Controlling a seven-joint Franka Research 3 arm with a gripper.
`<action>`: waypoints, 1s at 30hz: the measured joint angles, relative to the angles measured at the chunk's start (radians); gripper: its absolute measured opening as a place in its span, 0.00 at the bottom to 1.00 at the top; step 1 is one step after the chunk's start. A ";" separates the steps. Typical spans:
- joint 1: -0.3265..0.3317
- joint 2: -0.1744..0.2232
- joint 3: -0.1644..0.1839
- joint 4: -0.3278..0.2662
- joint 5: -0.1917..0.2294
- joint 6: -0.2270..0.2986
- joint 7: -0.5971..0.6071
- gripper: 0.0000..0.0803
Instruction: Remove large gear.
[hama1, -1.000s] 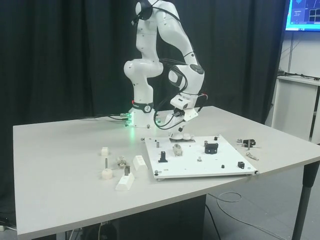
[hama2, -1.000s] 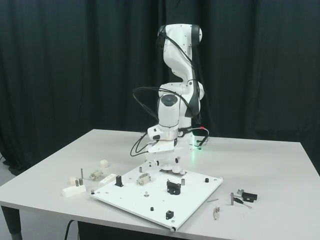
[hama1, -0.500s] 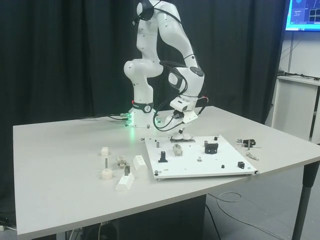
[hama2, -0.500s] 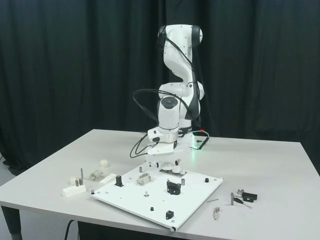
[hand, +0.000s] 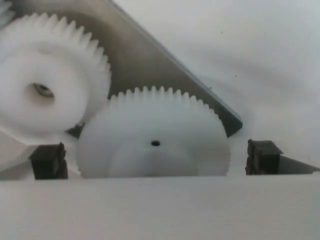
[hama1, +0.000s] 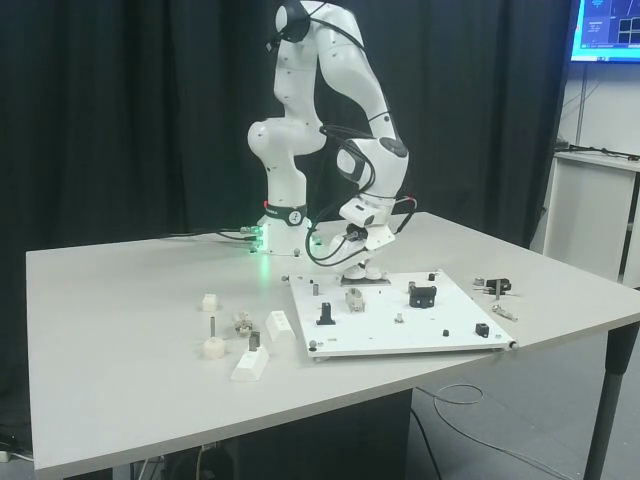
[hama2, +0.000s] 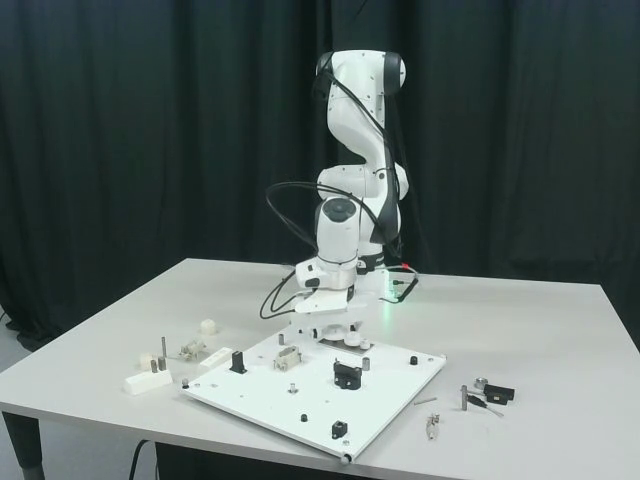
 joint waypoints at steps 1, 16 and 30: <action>0.000 0.001 0.001 0.000 0.000 0.001 0.000 1.00; -0.004 0.012 0.009 0.001 -0.001 0.020 0.019 0.88; -0.005 0.012 0.010 0.001 -0.001 0.020 0.023 0.75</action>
